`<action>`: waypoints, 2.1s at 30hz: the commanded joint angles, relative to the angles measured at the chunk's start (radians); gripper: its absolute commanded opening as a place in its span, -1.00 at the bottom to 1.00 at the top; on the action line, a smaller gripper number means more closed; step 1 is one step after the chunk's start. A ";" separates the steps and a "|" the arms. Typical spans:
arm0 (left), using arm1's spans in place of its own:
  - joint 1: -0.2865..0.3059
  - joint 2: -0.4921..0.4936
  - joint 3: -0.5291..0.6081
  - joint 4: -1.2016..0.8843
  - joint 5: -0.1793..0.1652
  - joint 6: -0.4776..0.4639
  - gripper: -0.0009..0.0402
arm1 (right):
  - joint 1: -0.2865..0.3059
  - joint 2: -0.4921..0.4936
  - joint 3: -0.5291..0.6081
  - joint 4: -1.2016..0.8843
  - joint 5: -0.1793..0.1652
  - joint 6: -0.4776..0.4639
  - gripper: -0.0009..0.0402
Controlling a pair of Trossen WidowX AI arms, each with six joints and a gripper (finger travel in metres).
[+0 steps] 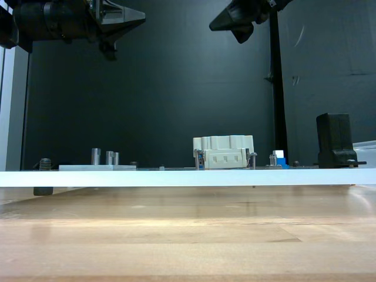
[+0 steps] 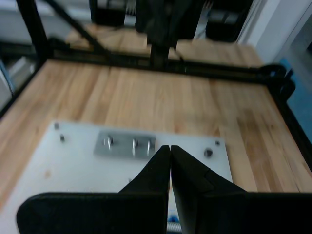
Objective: Pick the 16mm bar and install on taskboard
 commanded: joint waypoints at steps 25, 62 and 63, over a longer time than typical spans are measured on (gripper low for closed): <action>0.000 0.000 0.000 0.000 0.000 0.000 -0.96 | 0.000 -0.093 -0.397 0.777 0.026 0.151 -0.96; 0.000 0.000 0.000 0.000 0.000 0.000 -0.96 | 0.002 -0.093 -0.426 0.795 0.020 0.150 -0.96; 0.000 0.000 0.000 0.000 0.000 0.000 -0.96 | 0.002 -0.093 -0.426 0.796 0.020 0.148 -0.96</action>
